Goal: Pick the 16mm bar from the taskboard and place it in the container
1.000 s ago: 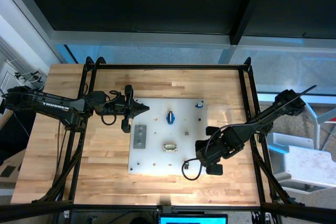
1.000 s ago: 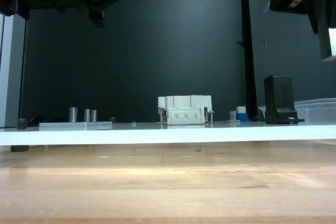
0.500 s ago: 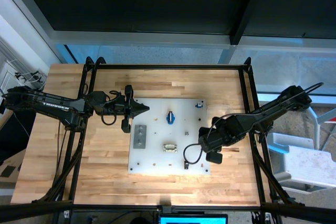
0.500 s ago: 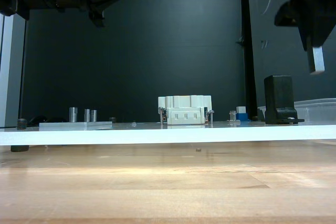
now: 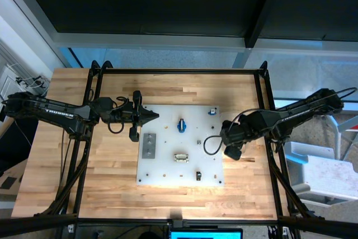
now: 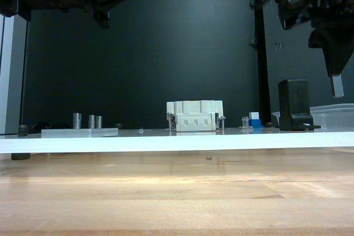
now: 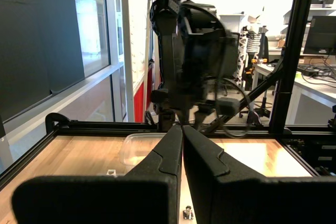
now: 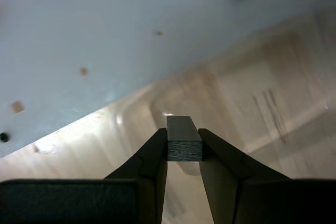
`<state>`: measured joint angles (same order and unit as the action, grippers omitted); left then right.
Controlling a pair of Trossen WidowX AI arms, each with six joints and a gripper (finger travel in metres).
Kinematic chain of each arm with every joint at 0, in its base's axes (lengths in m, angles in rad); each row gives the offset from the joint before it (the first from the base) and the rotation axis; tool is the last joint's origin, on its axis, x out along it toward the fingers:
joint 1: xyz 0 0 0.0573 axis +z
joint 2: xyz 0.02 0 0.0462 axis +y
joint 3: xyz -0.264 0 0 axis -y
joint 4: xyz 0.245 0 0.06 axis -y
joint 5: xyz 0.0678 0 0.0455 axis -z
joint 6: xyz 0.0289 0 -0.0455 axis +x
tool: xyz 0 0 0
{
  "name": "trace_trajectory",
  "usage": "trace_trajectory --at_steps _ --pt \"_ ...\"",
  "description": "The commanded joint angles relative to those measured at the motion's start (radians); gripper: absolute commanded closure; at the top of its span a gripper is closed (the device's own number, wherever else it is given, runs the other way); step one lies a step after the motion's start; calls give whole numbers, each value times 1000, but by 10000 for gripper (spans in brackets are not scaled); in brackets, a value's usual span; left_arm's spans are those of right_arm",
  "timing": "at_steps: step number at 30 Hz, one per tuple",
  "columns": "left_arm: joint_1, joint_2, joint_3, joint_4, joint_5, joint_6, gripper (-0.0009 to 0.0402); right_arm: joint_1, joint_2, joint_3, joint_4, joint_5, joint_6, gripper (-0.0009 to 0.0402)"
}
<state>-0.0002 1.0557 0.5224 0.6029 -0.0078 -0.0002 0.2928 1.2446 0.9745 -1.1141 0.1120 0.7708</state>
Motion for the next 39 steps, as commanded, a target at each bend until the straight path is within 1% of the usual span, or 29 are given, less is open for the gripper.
trace_trajectory --at_steps 1,5,10,21,31,35,39 --pt "0 0 0 0 0 0 393 -26 -32 -36 0 -1 6 373" --pt "0 0 0 0 0 0 393 -54 -66 -73 -1 -5 7 373" --pt "0 0 0 0 0 0 393 -80 -83 -93 -7 -8 7 373" --pt "0 0 0 0 0 0 393 -84 -84 -130 -5 -8 11 373" --pt "0 0 0 0 0 0 393 -84 -84 -133 0 -8 10 372" --pt "0 0 0 0 0 0 393 -84 -84 -133 0 -8 10 357" --pt "0 0 0 0 0 0 393 -84 -84 -133 1 -8 10 330"
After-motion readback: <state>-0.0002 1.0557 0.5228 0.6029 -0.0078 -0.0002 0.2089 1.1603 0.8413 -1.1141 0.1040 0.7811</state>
